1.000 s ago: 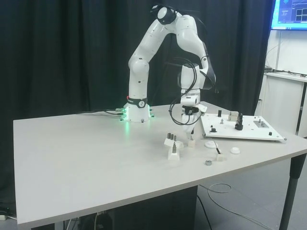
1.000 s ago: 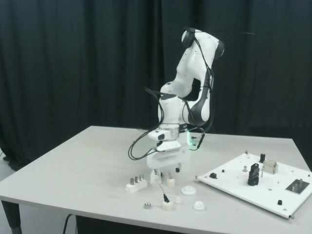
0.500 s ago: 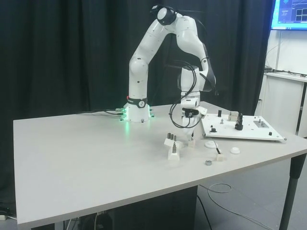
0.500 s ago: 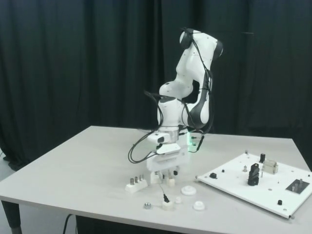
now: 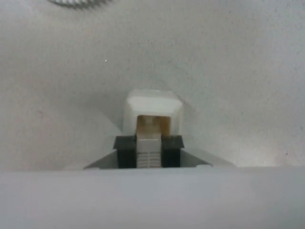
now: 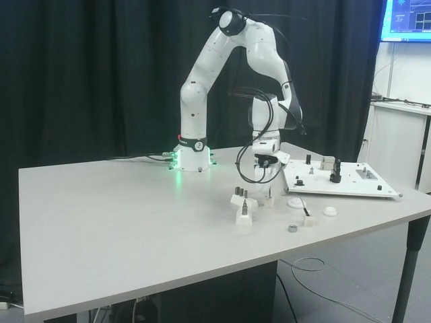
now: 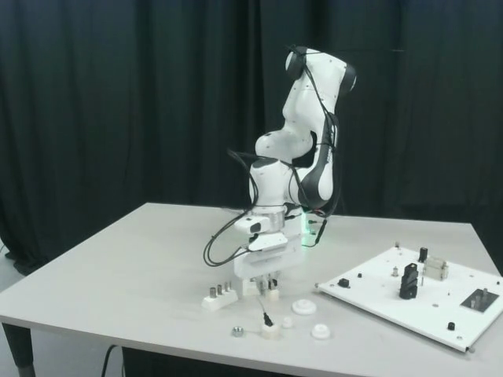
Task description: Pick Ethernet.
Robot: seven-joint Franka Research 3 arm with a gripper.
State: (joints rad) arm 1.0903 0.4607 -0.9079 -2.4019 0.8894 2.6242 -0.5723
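Observation:
The Ethernet plug (image 5: 149, 149), pale with black sides, stands upright in a small white holder (image 5: 152, 102) right under the wrist camera. In the room views the same holder (image 6: 269, 200) (image 7: 272, 294) sits on the grey table in front of the arm's base. My gripper (image 6: 268, 191) (image 7: 269, 283) points straight down just above that holder, very close to it. The white hand hides the plug itself in both room views.
A white holder with several grey pegs (image 6: 241, 198) (image 7: 219, 296) stands beside the gripper. Toward the table's front edge lie round white discs (image 6: 296, 202) (image 7: 303, 307), a grey nut (image 6: 293, 228) and a holder with a black wire (image 7: 269, 326). A white assembly board (image 6: 350, 185) (image 7: 369, 294) lies further over.
The arm has lowered the gripper toward the Ethernet holder and shifted slightly. Nothing on the table has moved.

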